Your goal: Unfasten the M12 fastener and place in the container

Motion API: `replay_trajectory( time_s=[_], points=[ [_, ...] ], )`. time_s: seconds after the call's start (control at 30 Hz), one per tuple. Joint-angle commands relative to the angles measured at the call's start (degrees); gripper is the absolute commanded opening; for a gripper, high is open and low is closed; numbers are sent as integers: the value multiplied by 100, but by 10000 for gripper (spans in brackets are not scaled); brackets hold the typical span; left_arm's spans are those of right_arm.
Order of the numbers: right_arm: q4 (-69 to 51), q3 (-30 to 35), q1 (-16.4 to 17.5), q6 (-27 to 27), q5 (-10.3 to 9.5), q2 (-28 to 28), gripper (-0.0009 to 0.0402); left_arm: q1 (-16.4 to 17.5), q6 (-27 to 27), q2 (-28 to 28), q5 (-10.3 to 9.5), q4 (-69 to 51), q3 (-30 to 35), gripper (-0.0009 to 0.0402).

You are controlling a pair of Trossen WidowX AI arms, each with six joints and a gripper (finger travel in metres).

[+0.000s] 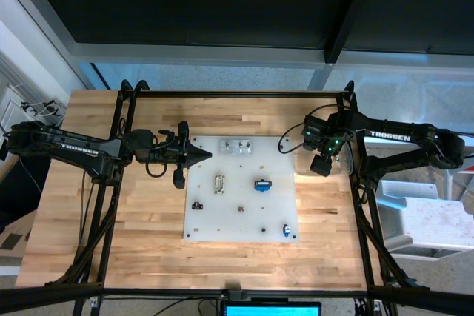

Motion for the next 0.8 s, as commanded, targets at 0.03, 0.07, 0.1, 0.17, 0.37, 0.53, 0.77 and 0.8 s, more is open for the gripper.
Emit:
replay_trajectory(
  time_s=[0.03, 0.07, 0.1, 0.17, 0.37, 0.53, 0.77, 0.8],
  points=[
    [17, 2, 2, -7, 4, 4, 199, 0, 2, 0, 2, 2, 0, 0],
    [26, 2, 2, -7, 4, 4, 199, 0, 2, 0, 2, 2, 0, 0],
    [37, 2, 4, -7, 4, 4, 199, 2, 2, 0, 2, 2, 0, 0],
    [70, 2, 4, -7, 4, 4, 199, 0, 2, 0, 2, 2, 0, 0],
    [258, 2, 2, -7, 4, 4, 199, 2, 2, 0, 2, 2, 0, 0],
    [450, 2, 4, -7, 2, 4, 199, 2, 2, 0, 2, 2, 0, 0],
    [693, 2, 2, -7, 2, 4, 199, 2, 2, 0, 2, 2, 0, 0],
    [726, 2, 4, -7, 2, 4, 199, 2, 2, 0, 2, 2, 0, 0]
  ],
)
